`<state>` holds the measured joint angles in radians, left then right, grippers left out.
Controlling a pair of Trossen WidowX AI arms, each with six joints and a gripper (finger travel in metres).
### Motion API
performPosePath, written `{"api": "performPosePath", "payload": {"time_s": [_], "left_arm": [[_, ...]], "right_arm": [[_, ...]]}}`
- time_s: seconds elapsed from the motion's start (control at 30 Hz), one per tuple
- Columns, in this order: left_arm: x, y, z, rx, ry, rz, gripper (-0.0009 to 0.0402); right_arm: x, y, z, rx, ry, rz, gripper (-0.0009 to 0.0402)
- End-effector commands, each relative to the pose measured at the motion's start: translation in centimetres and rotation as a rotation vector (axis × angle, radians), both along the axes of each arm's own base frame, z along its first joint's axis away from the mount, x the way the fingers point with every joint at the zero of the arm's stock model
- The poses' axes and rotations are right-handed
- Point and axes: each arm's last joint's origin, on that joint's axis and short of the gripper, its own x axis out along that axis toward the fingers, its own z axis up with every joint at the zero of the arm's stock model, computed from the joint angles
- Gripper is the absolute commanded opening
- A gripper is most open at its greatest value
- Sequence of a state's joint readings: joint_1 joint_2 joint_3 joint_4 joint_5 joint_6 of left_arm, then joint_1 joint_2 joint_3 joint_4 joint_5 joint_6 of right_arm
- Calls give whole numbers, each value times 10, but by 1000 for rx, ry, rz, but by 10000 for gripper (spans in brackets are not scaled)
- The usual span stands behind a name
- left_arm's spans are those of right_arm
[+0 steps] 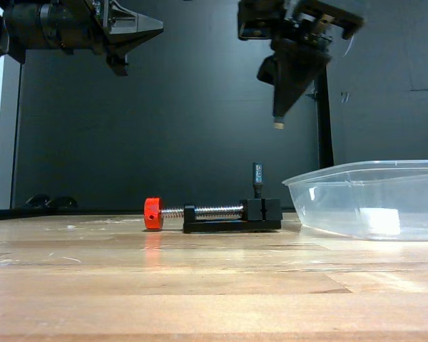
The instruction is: Remove the USB-C connector from taskboard and place in the container
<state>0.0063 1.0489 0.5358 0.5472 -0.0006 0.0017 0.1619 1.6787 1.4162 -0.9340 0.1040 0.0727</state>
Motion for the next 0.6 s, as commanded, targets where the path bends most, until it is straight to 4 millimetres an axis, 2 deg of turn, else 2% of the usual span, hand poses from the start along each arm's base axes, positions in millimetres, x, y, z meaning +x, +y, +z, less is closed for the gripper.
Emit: {"api": "performPosePath", "payload": {"time_s": [0.03,0.43,0.6], "left_arm": [[0,0,0,0,0,0,0],[0,0,0,0,0,0,0],[0,0,0,0,0,0,0]], "right_arm": [[-11,-2,-5,-1,9,-1,0],[-54,-9,-34,-3,34,-9,0],[-66,-11,-45,0,50,-24,0]]}}
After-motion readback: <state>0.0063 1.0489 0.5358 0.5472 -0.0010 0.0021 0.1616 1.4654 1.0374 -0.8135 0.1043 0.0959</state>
